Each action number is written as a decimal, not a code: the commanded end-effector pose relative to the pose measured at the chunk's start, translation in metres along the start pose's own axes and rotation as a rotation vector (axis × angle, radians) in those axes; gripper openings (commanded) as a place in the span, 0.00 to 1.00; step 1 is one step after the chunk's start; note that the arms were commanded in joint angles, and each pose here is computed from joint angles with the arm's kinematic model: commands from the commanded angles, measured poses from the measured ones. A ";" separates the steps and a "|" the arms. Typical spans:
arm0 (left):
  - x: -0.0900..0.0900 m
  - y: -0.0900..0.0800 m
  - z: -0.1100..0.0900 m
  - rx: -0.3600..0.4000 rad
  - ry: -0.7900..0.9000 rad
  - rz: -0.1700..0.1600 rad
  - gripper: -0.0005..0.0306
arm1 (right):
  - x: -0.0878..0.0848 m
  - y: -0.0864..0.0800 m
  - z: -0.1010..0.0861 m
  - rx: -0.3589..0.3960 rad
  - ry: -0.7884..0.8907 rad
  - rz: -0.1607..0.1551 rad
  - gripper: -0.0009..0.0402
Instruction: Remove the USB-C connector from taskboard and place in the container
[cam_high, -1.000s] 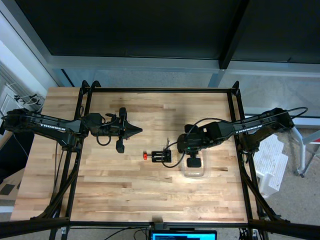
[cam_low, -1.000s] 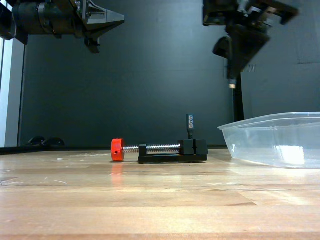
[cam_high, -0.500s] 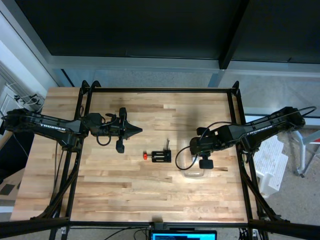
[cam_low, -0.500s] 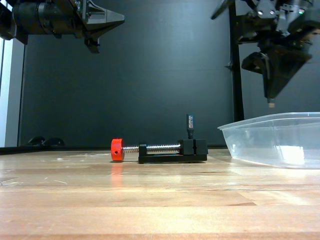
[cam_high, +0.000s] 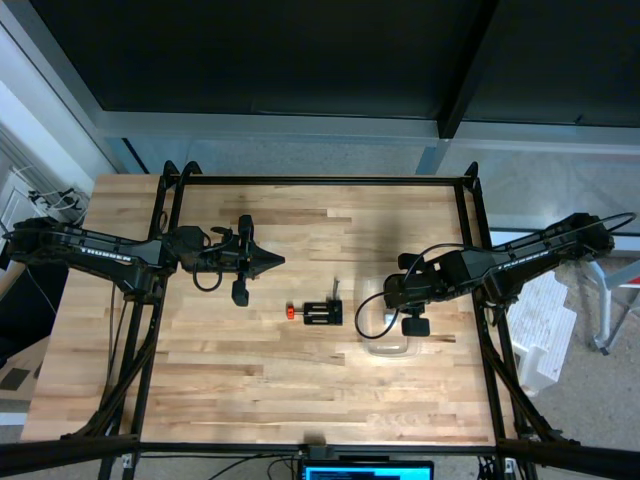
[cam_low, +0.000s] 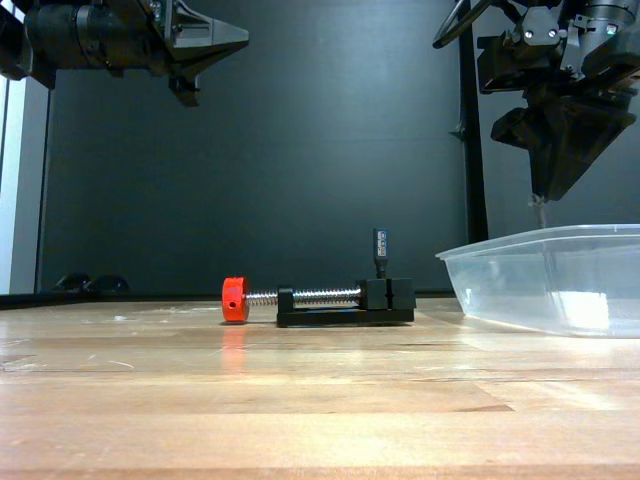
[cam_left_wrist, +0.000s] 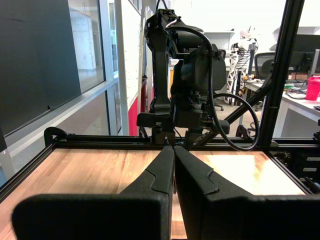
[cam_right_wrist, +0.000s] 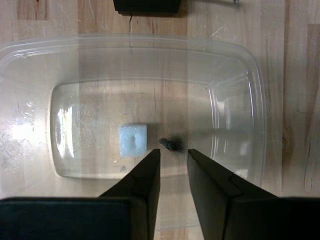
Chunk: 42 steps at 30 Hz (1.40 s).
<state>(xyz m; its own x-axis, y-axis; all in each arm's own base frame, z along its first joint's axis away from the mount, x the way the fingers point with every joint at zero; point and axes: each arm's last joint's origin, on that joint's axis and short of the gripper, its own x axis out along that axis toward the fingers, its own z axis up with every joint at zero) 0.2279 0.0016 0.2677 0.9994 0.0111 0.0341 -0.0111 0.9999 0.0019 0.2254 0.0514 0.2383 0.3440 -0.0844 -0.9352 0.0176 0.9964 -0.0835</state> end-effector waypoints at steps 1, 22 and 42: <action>0.000 0.000 0.000 0.000 0.000 0.000 0.02 | -0.002 0.001 0.002 0.007 -0.007 0.002 0.27; 0.000 0.000 0.000 0.000 0.000 0.000 0.02 | -0.009 -0.001 0.013 0.023 -0.103 0.021 0.28; 0.000 0.000 0.000 0.000 0.000 0.000 0.02 | -0.039 -0.043 0.069 0.010 -0.785 0.014 0.02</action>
<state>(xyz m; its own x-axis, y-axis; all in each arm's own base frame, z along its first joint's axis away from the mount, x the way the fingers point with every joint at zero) 0.2279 0.0016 0.2675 0.9994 0.0111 0.0338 -0.0111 0.9999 0.0016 0.2748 0.0150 0.3019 0.8950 -0.0442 -0.4439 0.0179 0.9978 -0.0634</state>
